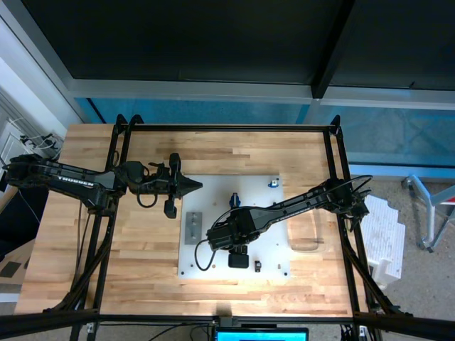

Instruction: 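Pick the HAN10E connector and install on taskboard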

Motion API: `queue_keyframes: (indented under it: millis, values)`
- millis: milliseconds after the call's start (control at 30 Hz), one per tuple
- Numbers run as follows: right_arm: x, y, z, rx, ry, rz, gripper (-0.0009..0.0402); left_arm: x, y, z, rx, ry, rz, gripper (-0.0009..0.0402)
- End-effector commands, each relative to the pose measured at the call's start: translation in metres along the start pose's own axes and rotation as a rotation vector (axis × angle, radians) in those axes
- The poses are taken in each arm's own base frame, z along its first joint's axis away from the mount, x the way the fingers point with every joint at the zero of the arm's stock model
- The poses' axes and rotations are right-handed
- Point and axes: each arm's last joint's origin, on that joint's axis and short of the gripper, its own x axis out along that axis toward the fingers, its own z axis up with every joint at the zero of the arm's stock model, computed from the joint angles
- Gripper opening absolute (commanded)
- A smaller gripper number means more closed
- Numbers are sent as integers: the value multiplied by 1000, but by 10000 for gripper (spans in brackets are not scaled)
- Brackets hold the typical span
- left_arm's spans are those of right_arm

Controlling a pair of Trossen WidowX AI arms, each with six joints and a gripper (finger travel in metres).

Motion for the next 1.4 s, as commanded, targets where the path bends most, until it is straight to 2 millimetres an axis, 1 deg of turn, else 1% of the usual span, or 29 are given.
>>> queue_keyframes:
  millis: [33, 1267, 1400]
  values:
    - [1, -1, -3, 0, 1, 0, 4, 0, 0, 0, 0, 0, 0, 1]
    - [-1, 3, -5, -12, -12, 16, 4, 0, 0, 0, 0, 0, 0, 1]
    - [4, 4, -4, -30, -7, 15, 4, 0, 0, 0, 0, 0, 0, 1]
